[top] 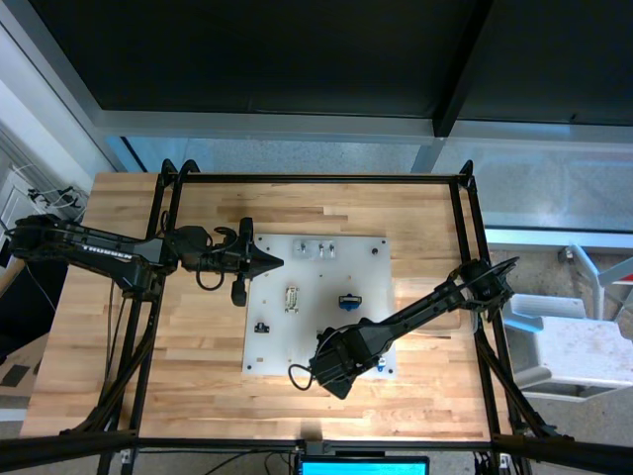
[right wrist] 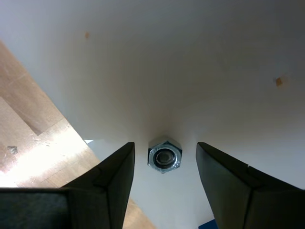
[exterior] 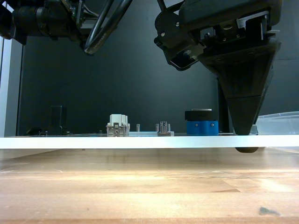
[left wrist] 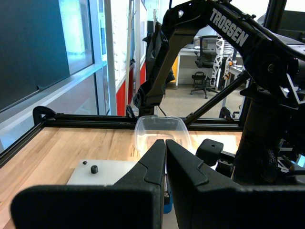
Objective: Unfasten the M12 fastener and place in the container
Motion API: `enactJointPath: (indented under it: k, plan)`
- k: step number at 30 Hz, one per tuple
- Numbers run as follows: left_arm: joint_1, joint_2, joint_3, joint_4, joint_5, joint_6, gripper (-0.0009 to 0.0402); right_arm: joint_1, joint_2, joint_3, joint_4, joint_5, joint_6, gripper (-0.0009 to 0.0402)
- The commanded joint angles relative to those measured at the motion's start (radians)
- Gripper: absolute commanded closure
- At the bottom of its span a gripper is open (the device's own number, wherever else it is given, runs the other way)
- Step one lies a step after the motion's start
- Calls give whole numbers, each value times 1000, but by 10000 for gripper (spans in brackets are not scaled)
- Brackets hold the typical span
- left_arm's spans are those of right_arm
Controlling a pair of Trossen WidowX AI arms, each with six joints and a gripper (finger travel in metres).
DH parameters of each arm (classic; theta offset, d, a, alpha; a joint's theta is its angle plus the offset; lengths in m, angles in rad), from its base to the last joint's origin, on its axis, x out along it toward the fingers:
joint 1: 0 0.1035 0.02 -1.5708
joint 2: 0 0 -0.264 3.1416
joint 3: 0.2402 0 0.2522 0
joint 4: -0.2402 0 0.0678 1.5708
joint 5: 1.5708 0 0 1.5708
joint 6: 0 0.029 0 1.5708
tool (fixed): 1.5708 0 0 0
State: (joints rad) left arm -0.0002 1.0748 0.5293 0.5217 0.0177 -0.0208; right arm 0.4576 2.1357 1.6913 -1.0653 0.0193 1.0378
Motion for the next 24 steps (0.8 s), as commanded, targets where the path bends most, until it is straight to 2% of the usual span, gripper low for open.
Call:
enactJointPath:
  k: [1,18,21,24]
  plan:
    - [0,0,0,-1,0,0,393,-2,0,-8,10,5,1,237]
    - [0,0,0,-1,0,0,393,-6,-1,-5,22,4,-14,355]
    - [0,0,0,-1,0,0,393,-6,-2,-6,27,3,-65,371]
    - [0,0,0,0,0,0,393,-6,-2,-6,29,3,-159,384]
